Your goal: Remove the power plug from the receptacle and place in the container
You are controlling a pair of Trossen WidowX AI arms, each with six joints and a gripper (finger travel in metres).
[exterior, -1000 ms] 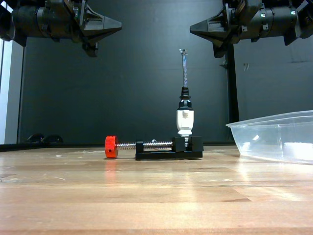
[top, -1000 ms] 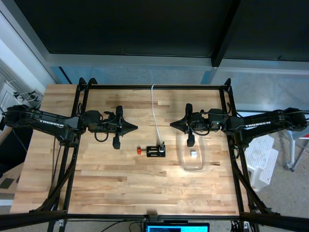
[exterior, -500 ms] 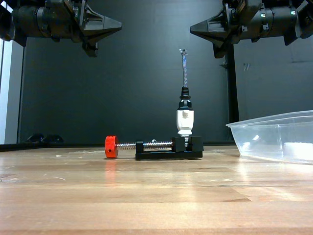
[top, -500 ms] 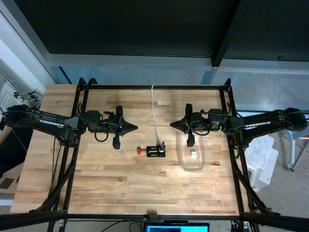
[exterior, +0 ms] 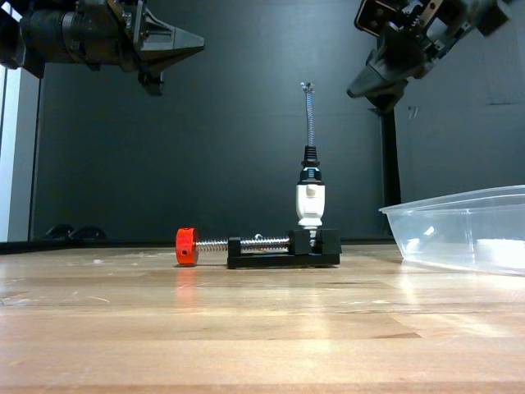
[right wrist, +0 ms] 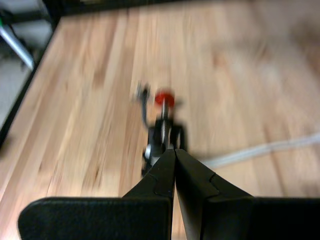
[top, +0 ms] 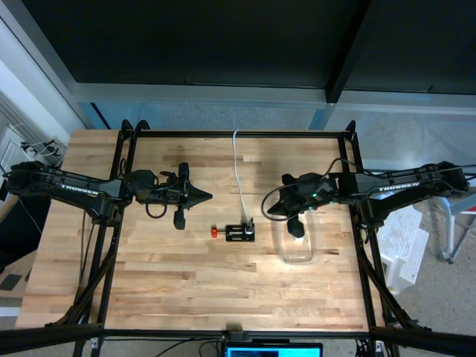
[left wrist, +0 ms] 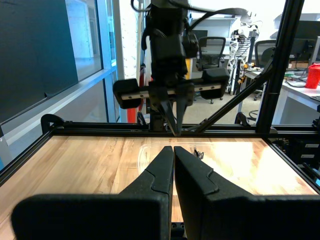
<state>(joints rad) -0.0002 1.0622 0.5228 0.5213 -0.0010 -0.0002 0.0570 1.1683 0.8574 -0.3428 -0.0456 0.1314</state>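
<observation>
we see a table (top: 186,282) of smooth, faintly glossy wood, a clear shiny plastic container (exterior: 459,230), a smooth white plastic receptacle (exterior: 309,203), a matt black clamp (exterior: 283,249) with a bare metal screw (exterior: 215,244), and overhead the matt black left gripper (top: 208,197) and right gripper (top: 268,213).

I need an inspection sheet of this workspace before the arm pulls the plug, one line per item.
Surface: wooden table, bare planks.
Job's things: power plug seated atop receptacle, held in clamp; container to its right.
Clutter: pale thing inside container, unclear.
Grippers: left gripper shut, high at left; right gripper shut, high, tilted down toward receptacle.
Cables: white cord runs to far edge.
Surroundings: papers on floor at right.
</observation>
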